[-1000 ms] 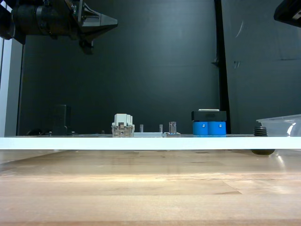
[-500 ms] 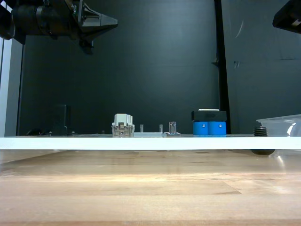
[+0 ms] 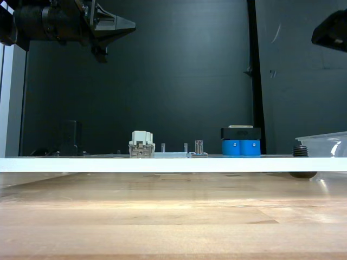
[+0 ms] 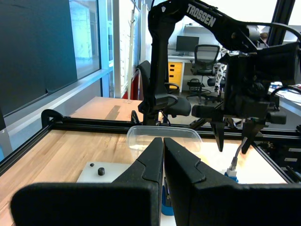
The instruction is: Remove the RJ45 connector from the taskboard and place in the container
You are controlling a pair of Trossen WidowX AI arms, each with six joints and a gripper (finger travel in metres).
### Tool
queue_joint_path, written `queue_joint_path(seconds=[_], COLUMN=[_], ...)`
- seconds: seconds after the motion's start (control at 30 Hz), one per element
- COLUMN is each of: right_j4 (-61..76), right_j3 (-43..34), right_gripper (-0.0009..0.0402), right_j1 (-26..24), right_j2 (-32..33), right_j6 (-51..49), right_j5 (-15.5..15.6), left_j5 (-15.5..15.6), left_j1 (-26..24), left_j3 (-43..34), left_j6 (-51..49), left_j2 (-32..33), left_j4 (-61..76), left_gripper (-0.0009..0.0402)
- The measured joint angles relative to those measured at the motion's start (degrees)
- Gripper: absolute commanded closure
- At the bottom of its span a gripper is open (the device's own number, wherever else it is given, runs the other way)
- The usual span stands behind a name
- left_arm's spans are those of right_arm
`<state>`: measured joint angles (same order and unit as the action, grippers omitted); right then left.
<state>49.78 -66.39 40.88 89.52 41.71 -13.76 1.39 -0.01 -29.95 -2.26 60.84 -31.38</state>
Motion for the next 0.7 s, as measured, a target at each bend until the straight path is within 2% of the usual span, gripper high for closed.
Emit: queue_joint_path(seconds=[0.4, 0.7], right_j4=[-4.42, -7.48], right_j3=[1.73, 3.63], right_gripper=[0.0164, 0.0202], right_j1=[-0.02, -0.17], right_j2=[3.13, 3.19], right_j6=[-0.07, -0.17], right_j5=[-0.15, -0.17], left_j5=[0.00, 0.00], left_j1=[0.00, 0.00], left_j3=[0.00, 0.00], left_j6=[0.00, 0.00], left_j2=[0.02, 0.02], left_j4=[0.00, 0.00], left_gripper=[0.0393, 0.0393])
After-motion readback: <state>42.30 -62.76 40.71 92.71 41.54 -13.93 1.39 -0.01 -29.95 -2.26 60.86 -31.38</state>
